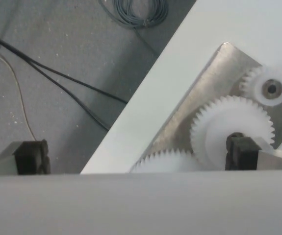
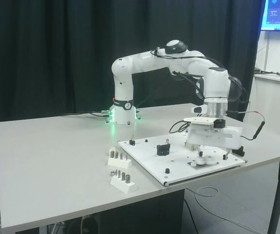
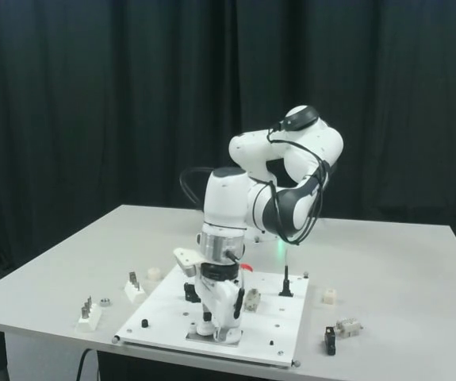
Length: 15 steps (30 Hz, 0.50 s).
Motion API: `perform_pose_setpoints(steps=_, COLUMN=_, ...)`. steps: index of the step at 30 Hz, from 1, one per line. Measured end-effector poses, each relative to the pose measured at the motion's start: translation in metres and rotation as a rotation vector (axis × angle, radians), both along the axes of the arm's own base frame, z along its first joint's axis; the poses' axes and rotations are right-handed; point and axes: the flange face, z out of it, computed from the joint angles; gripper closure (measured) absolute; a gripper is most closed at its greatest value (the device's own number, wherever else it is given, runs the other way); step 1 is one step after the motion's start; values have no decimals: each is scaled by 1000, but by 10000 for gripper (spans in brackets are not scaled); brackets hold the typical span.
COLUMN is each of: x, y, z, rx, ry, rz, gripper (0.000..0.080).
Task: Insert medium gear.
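Gripper (image 1: 136, 157) is spread wide, holding nothing, with the medium gear (image 1: 231, 128) apparently seated between its neighbours, so I'd lift straight up.

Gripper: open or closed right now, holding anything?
Gripper: open, fingers spread wide, holding nothing; one fingertip sits over the medium gear on the plate.

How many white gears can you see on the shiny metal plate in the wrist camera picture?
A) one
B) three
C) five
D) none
B: in the wrist view the metal plate carries a small gear, a bigger gear in the middle and part of a third gear at the picture's edge.
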Motion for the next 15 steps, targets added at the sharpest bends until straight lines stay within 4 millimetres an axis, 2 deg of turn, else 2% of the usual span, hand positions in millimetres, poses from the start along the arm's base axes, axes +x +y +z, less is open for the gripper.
perform_pose_setpoints(steps=15, x=3, y=-4, z=-11, rx=7, ry=14, rz=2, gripper=3)
